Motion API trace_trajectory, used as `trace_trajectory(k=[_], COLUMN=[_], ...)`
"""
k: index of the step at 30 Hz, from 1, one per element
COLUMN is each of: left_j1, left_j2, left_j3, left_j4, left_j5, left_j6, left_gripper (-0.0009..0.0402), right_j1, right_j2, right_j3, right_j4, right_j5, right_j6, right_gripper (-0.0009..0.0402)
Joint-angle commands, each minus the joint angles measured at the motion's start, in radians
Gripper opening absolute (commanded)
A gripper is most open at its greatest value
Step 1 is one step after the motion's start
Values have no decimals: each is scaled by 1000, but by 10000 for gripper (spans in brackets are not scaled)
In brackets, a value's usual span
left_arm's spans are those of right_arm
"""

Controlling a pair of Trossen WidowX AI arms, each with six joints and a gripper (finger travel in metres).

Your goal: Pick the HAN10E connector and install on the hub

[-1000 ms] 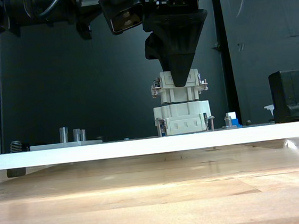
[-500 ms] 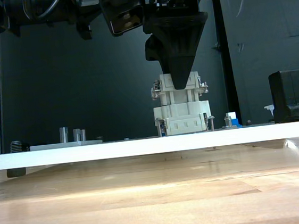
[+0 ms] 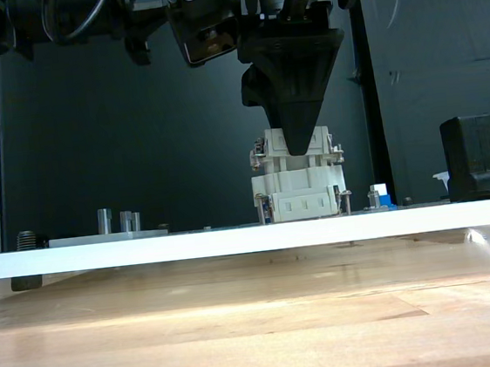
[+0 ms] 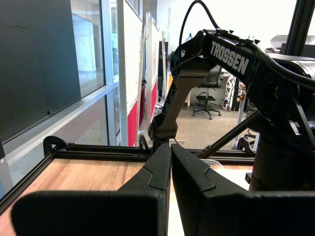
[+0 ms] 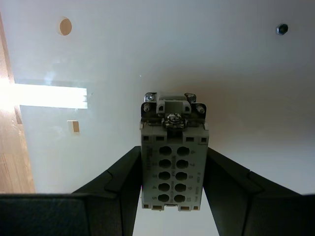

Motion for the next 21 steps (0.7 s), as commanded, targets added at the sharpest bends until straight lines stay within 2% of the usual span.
trace_trajectory(k=[1, 10, 21], left_j1=[0, 0, 0], left_j2=[0, 0, 0], left_j3=[0, 0, 0], left_j4=[0, 0, 0], left_j5=[0, 0, 0], left_j6=[0, 0, 0], left_gripper=[0, 0, 0], right_j1=[0, 0, 0], right_j2=[4, 4, 2], right_j3=[-22, -67, -68], right_j4=[26, 72, 74], right_j5=[-8, -9, -9], right_j6=[-4, -3, 0], right_gripper=[25, 25, 25])
